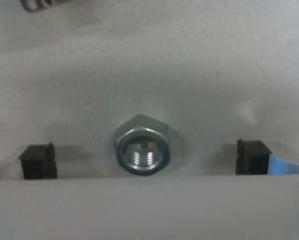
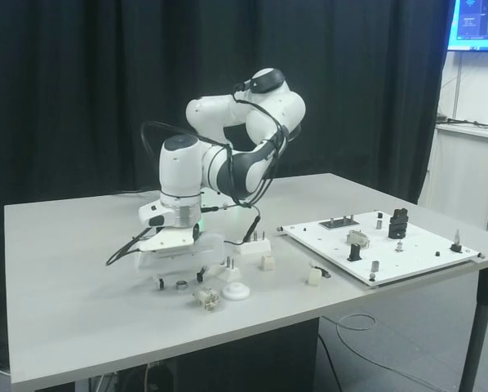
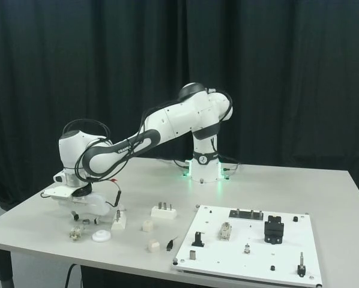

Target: Pick bolt 4.

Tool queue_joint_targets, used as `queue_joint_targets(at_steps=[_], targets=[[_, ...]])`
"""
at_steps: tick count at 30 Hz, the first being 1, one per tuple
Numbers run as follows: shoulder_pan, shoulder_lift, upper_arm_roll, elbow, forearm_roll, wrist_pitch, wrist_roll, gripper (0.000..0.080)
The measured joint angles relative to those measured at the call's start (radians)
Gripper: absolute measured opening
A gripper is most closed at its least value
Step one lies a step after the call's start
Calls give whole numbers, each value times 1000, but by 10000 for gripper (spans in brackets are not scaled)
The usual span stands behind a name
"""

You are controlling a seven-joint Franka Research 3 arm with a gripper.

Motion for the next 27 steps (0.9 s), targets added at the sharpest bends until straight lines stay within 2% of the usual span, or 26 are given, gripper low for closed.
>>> queue_joint_targets(at_steps=[9,10,15,16,25,26,27], targets=[[-2,-2,14,0,-12,18,-3,800],[-1,-2,14,0,-14,18,-5,651],[-1,-4,15,0,-16,18,-11,651],[-1,-4,16,0,-16,18,-12,487],[-1,-5,16,0,-17,19,-13,487],[-1,-5,16,0,-18,19,-13,228],[-1,-5,16,0,-18,19,-13,228]])
